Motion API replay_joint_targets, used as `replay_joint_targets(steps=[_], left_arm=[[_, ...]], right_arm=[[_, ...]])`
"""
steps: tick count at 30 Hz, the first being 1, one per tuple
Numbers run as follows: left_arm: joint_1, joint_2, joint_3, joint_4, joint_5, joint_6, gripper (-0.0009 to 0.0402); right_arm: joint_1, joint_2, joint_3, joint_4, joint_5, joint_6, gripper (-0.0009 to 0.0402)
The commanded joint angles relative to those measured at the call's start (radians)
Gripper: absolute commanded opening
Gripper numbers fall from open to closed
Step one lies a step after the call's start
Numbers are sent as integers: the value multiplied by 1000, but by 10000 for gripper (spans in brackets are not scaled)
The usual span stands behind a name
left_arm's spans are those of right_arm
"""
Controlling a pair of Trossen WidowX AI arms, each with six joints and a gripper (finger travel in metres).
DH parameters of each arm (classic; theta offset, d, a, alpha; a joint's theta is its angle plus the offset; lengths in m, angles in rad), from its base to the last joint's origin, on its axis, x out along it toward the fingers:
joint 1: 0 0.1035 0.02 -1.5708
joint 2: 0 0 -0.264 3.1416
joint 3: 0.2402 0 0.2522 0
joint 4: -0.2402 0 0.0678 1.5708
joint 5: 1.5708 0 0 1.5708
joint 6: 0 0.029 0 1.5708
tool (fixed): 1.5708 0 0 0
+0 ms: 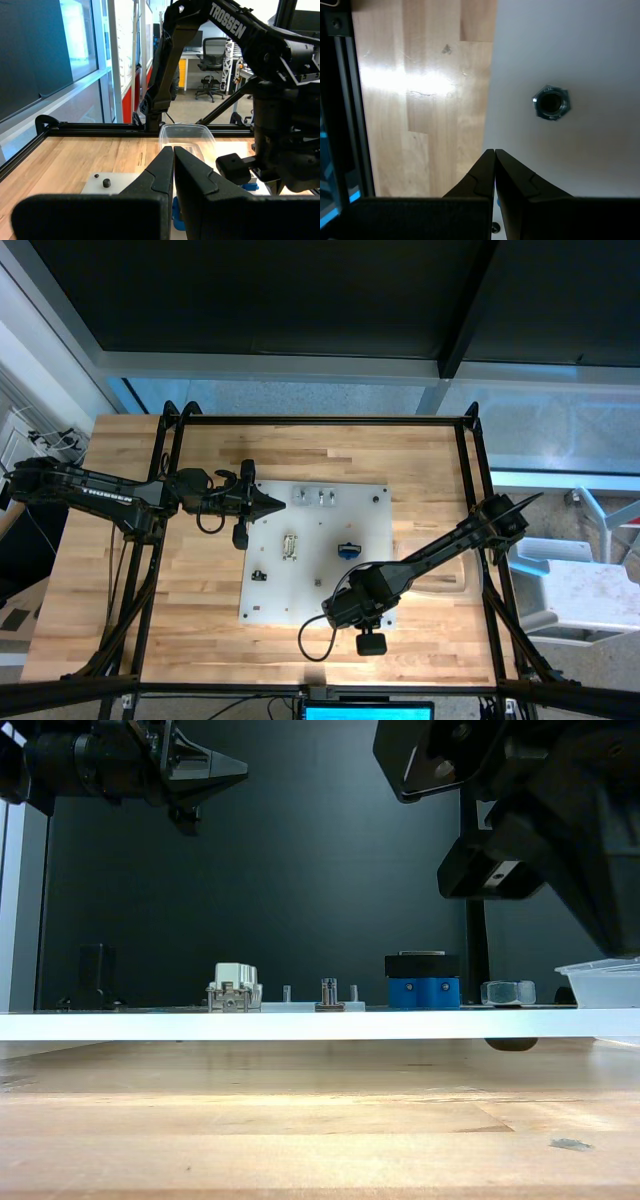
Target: Pick the M12 fastener and fasten on the M12 threads
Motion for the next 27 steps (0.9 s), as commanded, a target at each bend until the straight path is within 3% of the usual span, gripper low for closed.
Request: replay_joint_targets(steps=[1,8,10,22,25,27], left_arm=[[0,0,0,0,0,0,0],[0,0,0,0,0,0,0],[0,0,0,-1,0,0,0],[0,0,0,0,0,0,0],[0,0,0,0,0,0,0],[0,0,0,0,0,0,0]], right_arm=[[0,-10,2,-5,40,3,0],[0,-24,10,-22,309,21,0],[0,-17,10,-19,362,30,0],[5,34,10,6,351,57,0],[6,34,10,10,321,58,0],[6,32,10,11,270,59,0]])
